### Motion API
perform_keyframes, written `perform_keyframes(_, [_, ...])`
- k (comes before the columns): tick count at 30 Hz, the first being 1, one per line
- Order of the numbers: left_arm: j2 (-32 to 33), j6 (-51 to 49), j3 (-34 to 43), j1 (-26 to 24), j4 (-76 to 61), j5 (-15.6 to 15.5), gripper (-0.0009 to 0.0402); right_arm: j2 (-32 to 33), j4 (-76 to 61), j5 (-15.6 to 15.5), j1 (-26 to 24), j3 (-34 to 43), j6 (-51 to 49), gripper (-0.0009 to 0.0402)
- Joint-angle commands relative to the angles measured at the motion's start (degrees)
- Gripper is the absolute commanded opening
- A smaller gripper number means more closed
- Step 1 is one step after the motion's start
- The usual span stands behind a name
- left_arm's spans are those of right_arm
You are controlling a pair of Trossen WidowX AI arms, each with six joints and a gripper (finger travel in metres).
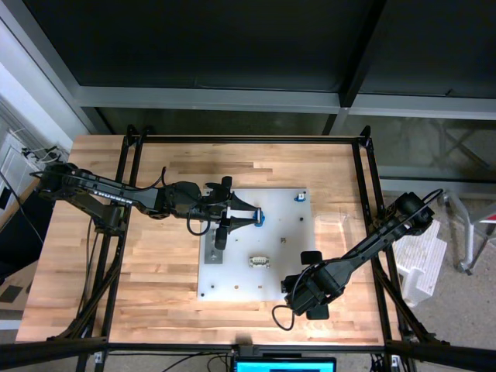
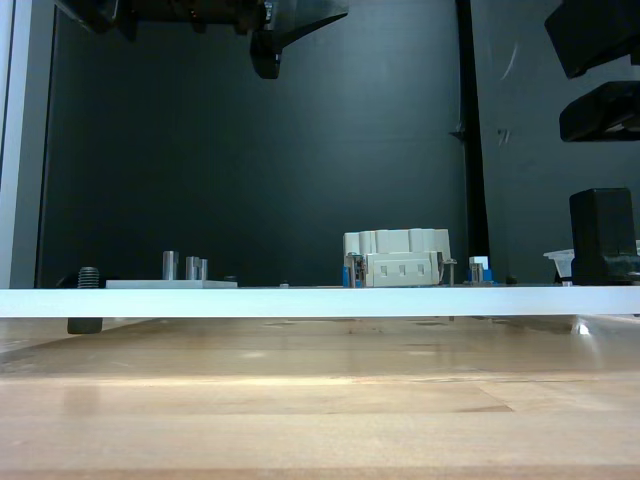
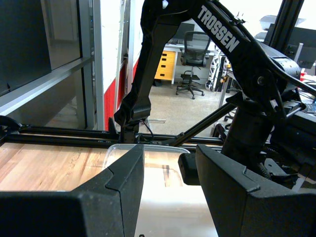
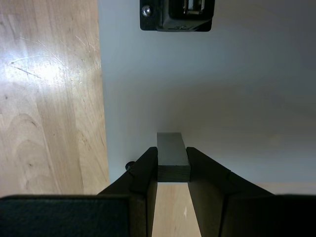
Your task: Pick the 16mm bar and install on taskboard
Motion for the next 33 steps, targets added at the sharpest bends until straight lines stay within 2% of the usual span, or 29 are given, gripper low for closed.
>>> perform_keyframes(1, [0.0,0.02,0.0,0.02,0.0,0.04,0.014,0.0,1.46,-0.07,0.0,-0.59,0.0,0.0])
perform_keyframes(8, [0.0,0.02,0.0,0.02,0.0,0.02,0.014,0.0,1.62,-0.04,0.0,-0.9,-0.02,0.0013])
perform_keyframes(24, [0.0,0.02,0.0,0.0,0.0,0.02,0.014,-1.01,0.42,0.22,0.02,-1.16,-0.24,0.0146])
perform_keyframes(29, [0.0,0.02,0.0,0.02,0.0,0.02,0.014,-2.95,-0.15,1.16,-0.02,-1.16,-1.66,0.0173])
perform_keyframes(33, [0.0,0.02,0.0,0.0,0.0,0.02,0.014,-5.68,-1.03,2.84,-0.33,-1.18,-2.86,0.0179])
